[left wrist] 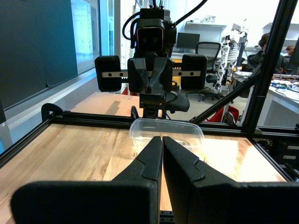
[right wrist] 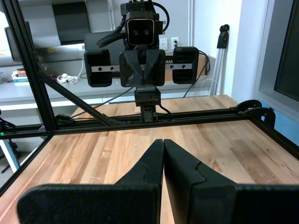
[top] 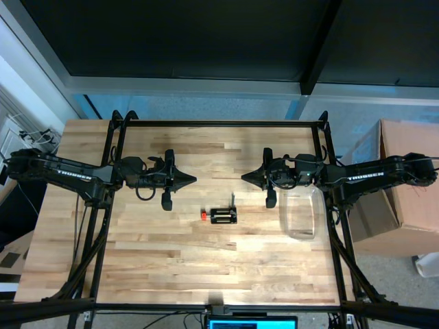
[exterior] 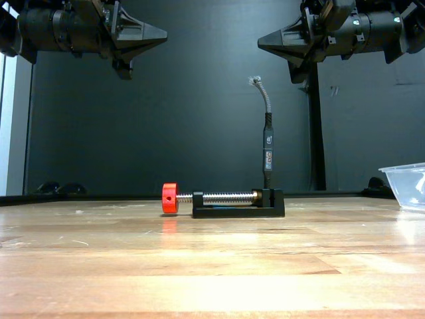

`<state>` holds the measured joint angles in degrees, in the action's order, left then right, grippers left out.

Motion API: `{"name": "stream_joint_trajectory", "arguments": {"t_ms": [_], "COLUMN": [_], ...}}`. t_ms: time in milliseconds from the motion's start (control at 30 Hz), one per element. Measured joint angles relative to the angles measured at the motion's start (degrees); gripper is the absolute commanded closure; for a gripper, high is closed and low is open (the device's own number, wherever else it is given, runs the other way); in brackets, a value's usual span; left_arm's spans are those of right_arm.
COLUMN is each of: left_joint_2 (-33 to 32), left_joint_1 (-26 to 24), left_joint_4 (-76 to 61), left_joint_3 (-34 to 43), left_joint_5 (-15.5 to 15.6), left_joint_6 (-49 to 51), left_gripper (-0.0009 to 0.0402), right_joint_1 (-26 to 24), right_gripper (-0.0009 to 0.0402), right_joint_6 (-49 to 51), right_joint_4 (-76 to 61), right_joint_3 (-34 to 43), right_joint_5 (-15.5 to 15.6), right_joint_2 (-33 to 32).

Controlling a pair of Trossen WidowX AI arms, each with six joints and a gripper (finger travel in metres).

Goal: Remove the USB-C connector from the USB-C receptacle and place in the container

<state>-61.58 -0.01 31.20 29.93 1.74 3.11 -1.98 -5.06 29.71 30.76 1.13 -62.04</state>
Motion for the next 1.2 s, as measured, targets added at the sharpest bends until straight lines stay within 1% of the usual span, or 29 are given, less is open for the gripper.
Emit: {"name": "stream_joint_trajectory", "arguments": {"t_ms": [733, 833, 933, 1067, 1200], "left_joint_2": [0.0, 0.0, 0.0, 0.0, 0.0], "left_joint_1": [0.0, 0.0, 0.0, 0.0, 0.0], "left_joint_4": [0.0, 0.0, 0.0, 0.0, 0.0], "left_joint_3": [0.0, 0.0, 0.0, 0.0, 0.0], "left_joint_5": [0.0, 0.0, 0.0, 0.0, 0.0], "left_joint_6": [0.0, 0.0, 0.0, 0.0, 0.0], "left_gripper": [0.0393, 0.0393, 0.0393, 0.0393, 0.0393], "right_joint_1": [0.0, 0.0, 1.0, 2.8, 3.9], "right_gripper": [0.0393, 0.0393, 0.0393, 0.0393, 0.0393], "right_joint_6": [0.0, 0.0, 0.0, 2.0, 2.3], "right_joint_4": [0.3, 0.0, -7.4, -26.7, -43.9], "right_joint_3": [0.0, 1.2, 4.9, 13.5, 22.7], "right_joint_5": [0.0, 0.0, 0.3, 0.1, 0.0], "right_joint_2": [0.0, -0.2, -0.2, -1.1, -4.0]}}
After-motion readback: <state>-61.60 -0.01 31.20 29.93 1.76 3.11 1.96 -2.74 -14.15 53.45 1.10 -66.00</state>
